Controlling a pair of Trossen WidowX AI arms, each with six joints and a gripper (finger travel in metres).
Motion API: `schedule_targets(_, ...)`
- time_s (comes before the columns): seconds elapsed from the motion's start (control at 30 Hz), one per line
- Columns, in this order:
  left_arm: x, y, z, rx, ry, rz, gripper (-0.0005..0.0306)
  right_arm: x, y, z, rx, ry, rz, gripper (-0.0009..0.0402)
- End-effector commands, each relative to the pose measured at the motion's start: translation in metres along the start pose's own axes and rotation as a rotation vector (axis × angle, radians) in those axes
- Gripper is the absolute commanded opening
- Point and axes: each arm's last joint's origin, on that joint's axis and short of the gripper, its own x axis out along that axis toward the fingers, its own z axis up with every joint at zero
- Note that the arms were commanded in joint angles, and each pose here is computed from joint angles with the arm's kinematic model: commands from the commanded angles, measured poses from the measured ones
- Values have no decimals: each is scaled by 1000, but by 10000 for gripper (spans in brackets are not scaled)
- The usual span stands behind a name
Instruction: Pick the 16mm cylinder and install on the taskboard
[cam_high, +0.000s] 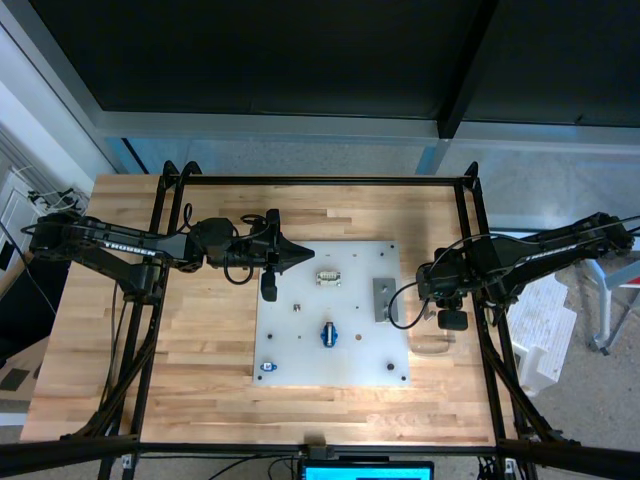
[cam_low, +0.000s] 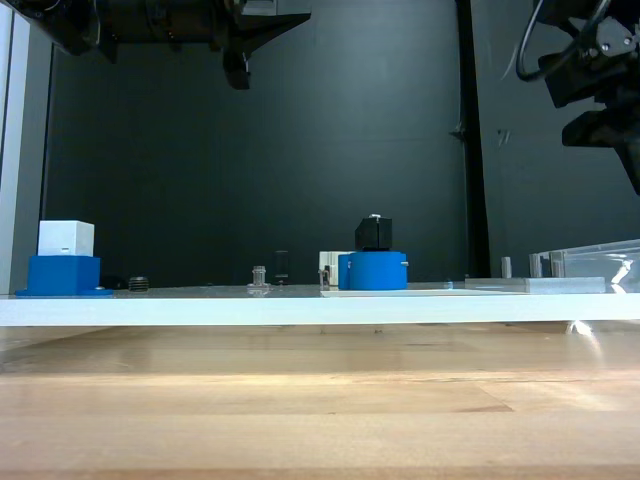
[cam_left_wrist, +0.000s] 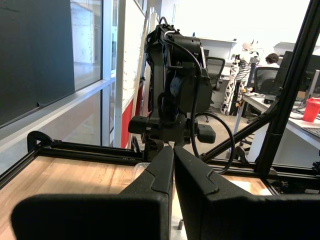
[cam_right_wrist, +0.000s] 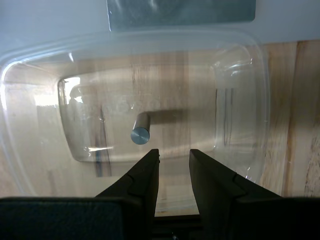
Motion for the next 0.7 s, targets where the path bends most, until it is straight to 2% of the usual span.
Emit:
schedule_targets(0.03, 0, 0, 0, 0, -1, 0, 0, 5, 1, -1, -1, 2, 10, 83)
schedule_targets(0.7, 0, 0, 0, 0, 0, 0, 0, 21, 9, -5, -28, 1, 15, 83)
